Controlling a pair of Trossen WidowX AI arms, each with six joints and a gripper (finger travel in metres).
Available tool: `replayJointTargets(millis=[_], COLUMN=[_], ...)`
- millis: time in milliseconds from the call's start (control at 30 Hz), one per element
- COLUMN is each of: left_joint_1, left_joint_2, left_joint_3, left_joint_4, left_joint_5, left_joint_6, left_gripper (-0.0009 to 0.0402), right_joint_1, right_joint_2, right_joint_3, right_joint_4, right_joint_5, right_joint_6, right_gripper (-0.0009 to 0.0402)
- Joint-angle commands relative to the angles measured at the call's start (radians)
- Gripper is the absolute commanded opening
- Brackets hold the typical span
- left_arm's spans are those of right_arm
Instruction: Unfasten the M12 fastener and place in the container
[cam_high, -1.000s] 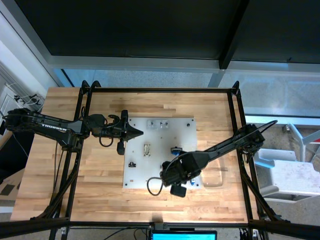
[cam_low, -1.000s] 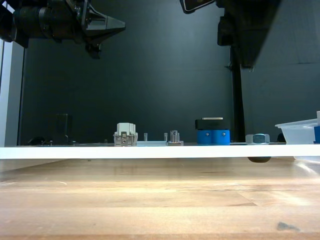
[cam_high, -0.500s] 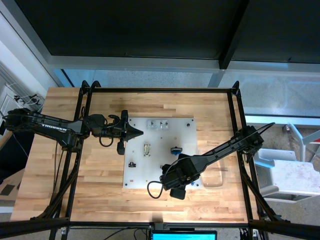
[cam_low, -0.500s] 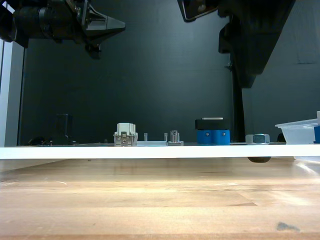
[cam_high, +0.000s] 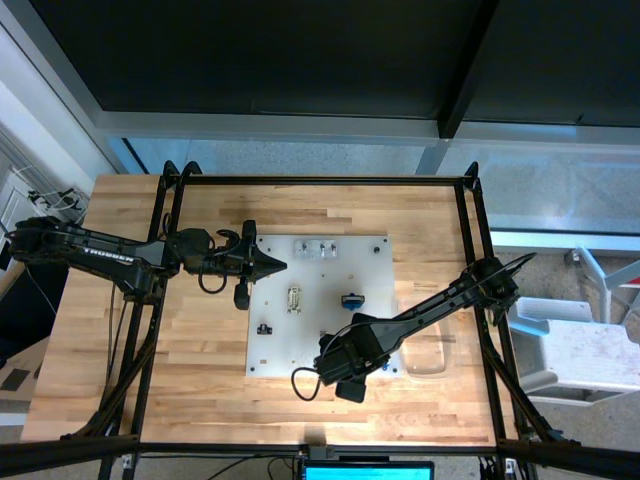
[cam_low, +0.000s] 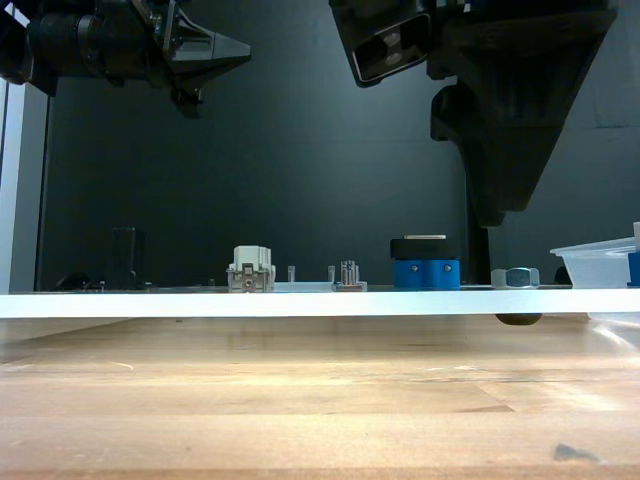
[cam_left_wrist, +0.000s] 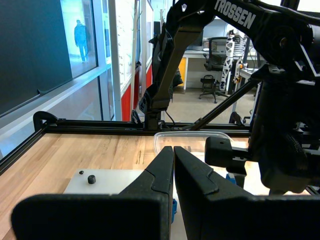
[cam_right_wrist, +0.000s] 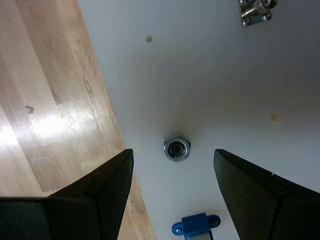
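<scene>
The small silver M12 nut (cam_right_wrist: 176, 148) sits on its stud on the white board (cam_right_wrist: 225, 75), the dark stud end showing in its centre. My right gripper (cam_right_wrist: 172, 160) hangs straight above it, open, one finger on each side and well clear of it. From table height the nut (cam_low: 515, 277) stands low on the board's right, with the right gripper (cam_low: 488, 205) above it. From above, the right gripper (cam_high: 345, 362) hides the nut. The clear container (cam_high: 430, 352) lies right of the board and looks empty. My left gripper (cam_high: 275, 265) is shut at the board's far left edge.
A blue block with a black top (cam_low: 426, 265), a grey connector (cam_low: 250, 270) and a small silver part (cam_low: 348, 275) stand on the board left of the nut. A blue clip (cam_right_wrist: 195, 225) lies near the nut. A black frame (cam_high: 320, 181) rings the table.
My right arm has come down and shifted slightly left and nearer over the nut; it looms larger in the low view. The left arm and the nut have not moved.
</scene>
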Motion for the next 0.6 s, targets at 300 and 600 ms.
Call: replayJointTargets(millis=[300, 600], left_joint_1=[0.0, 0.0], left_joint_2=[0.0, 0.0], left_joint_3=[0.0, 0.0], left_joint_4=[0.0, 0.0], left_joint_5=[0.0, 0.0], left_joint_6=[0.0, 0.0], left_gripper=[0.0, 0.0], right_joint_1=[0.0, -0.005], right_joint_2=[0.008, 0.008], right_joint_3=[-0.051, -0.087], right_joint_4=[0.027, 0.062], right_joint_5=[0.005, 0.008], right_joint_6=[-0.009, -0.014], right_gripper=[0.0224, 0.0224])
